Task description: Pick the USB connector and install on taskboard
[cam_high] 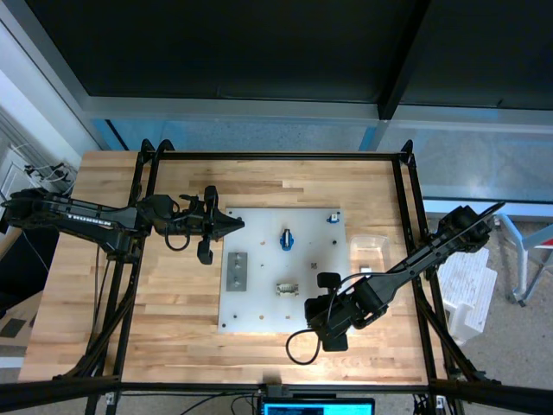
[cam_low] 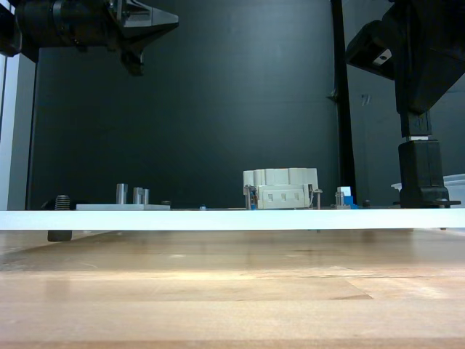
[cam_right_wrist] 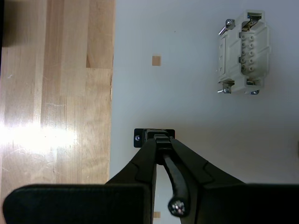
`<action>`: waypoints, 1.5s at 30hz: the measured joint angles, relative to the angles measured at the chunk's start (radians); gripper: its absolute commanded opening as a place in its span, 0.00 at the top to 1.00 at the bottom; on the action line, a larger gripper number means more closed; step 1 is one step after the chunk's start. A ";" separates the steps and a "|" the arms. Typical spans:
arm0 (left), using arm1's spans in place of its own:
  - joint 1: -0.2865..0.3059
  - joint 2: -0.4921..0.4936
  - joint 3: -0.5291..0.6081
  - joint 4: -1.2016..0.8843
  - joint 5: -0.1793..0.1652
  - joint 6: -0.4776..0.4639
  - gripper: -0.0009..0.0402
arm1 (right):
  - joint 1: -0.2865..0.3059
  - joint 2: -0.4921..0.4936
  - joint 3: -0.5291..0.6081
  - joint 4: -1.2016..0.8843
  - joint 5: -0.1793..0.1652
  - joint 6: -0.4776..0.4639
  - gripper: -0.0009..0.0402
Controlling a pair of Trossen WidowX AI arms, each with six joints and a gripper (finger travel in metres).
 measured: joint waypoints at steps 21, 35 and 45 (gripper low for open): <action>0.000 0.000 0.000 0.000 0.000 0.000 0.98 | 0.000 -0.089 0.002 -0.016 -0.002 -0.001 0.50; 0.000 0.000 0.000 0.000 0.000 0.000 0.98 | 0.000 -0.209 0.003 -0.100 0.000 0.001 0.40; 0.000 0.000 0.000 0.000 0.000 0.000 0.98 | 0.000 -0.215 0.003 -0.101 0.000 0.001 0.40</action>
